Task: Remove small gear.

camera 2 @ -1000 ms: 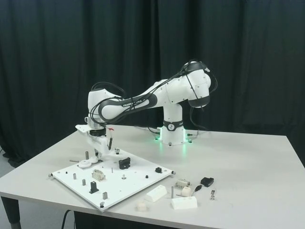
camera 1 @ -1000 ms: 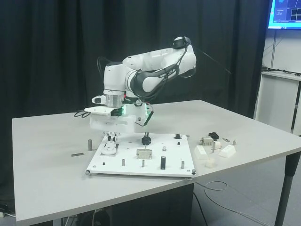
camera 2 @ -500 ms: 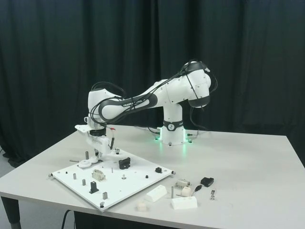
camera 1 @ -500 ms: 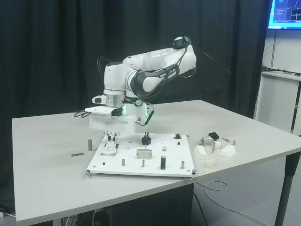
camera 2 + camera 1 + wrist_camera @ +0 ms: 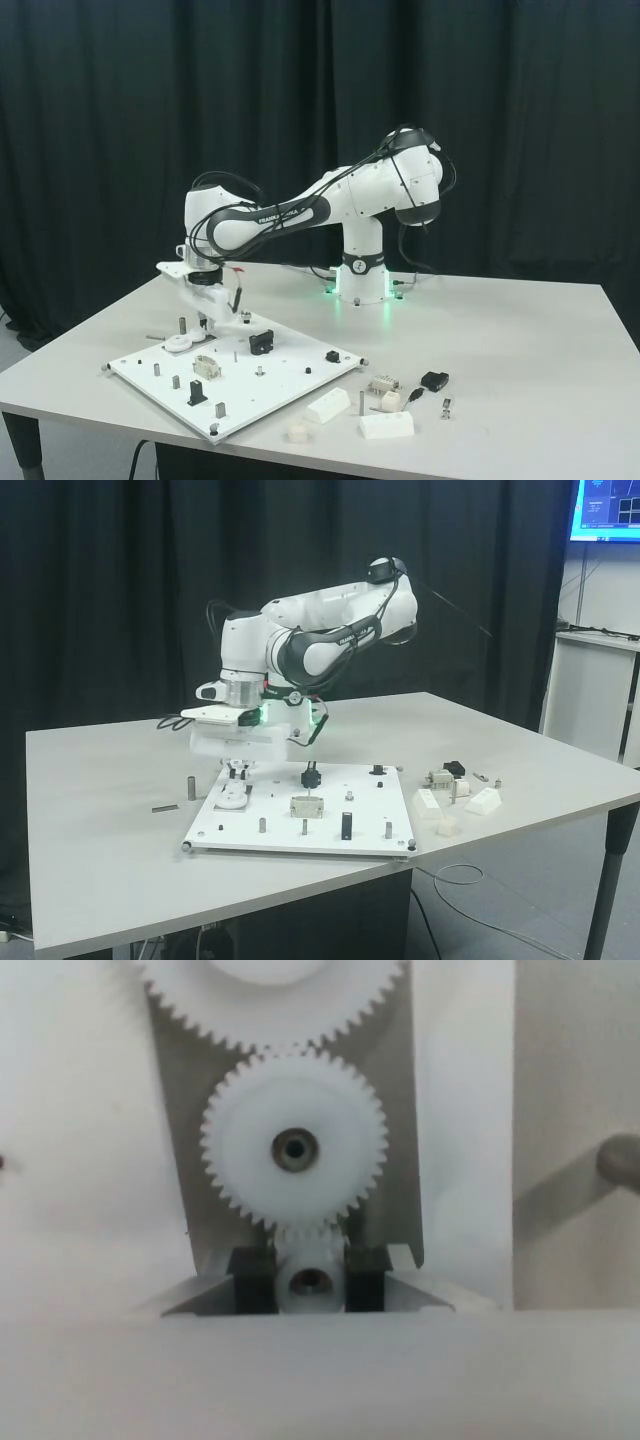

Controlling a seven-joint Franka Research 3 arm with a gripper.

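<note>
In the wrist view, the small white gear [image 5: 310, 1278] sits on its pin between my two black finger pads [image 5: 252, 1276], which press against its sides. Its teeth mesh with the medium white gear [image 5: 295, 1150], and that one meshes with a large gear [image 5: 270, 980] beyond it. From the room views, my gripper [image 5: 237, 771] [image 5: 206, 318] points straight down at the gear corner of the white board [image 5: 330, 825] [image 5: 285, 385], beside the large gear [image 5: 230, 800] [image 5: 180, 343]. The small gear itself is hidden there by the hand.
The board also carries a grey connector [image 5: 305, 807], black parts [image 5: 309, 776] [image 5: 345, 825] and several short pegs. A grey peg [image 5: 189, 785] and a flat bar [image 5: 163, 807] lie left of the board. Loose white blocks [image 5: 484, 802] and small parts lie to its right.
The hand has shifted very slightly over the gear corner; otherwise the arm and the parts on the table stand as before.
</note>
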